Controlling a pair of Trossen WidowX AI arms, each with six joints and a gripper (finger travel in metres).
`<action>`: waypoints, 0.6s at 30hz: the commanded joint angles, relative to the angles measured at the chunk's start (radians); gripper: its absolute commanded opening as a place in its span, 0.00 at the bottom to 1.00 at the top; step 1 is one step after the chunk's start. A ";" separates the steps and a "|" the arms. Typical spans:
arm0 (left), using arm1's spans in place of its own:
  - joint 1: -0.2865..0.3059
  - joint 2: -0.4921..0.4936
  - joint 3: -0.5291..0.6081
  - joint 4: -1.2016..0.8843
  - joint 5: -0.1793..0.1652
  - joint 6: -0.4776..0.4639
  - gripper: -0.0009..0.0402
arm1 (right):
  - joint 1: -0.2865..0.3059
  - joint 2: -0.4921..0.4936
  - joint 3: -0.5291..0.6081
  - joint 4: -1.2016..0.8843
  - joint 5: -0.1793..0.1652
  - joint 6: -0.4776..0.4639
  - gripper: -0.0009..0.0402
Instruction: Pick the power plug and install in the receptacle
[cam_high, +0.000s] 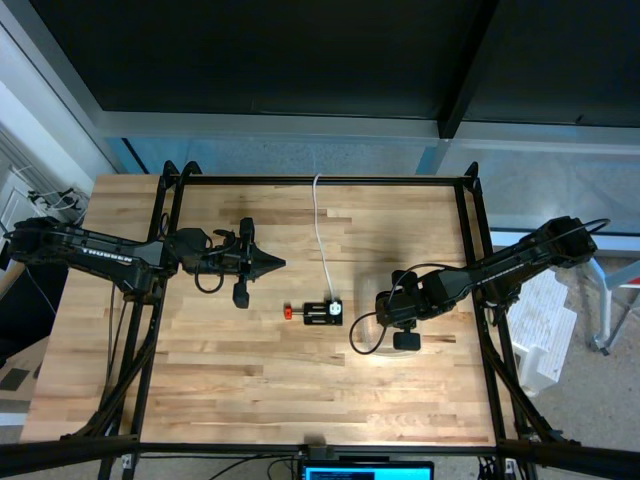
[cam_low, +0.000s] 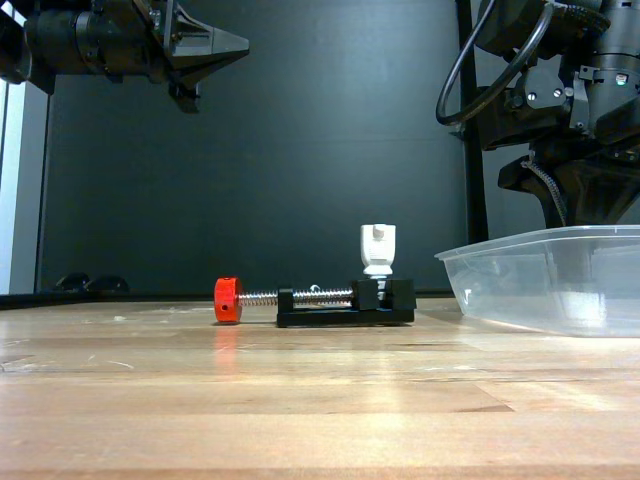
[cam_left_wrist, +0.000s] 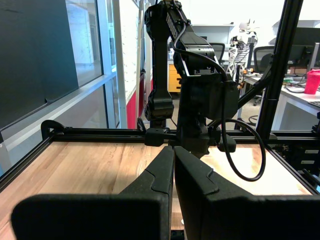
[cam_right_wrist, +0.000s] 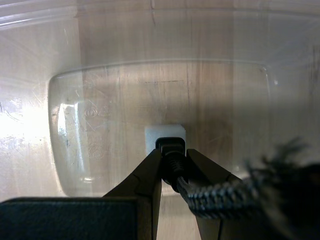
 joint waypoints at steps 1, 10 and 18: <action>0.000 0.000 0.000 0.000 0.000 0.000 0.02 | 0.000 -0.003 0.000 0.000 -0.002 0.000 0.02; 0.000 0.000 0.000 0.000 0.000 0.000 0.02 | 0.000 -0.019 0.001 -0.003 -0.003 0.000 0.02; 0.000 0.000 0.000 0.000 0.000 0.000 0.02 | 0.000 -0.047 0.028 -0.042 -0.003 0.000 0.02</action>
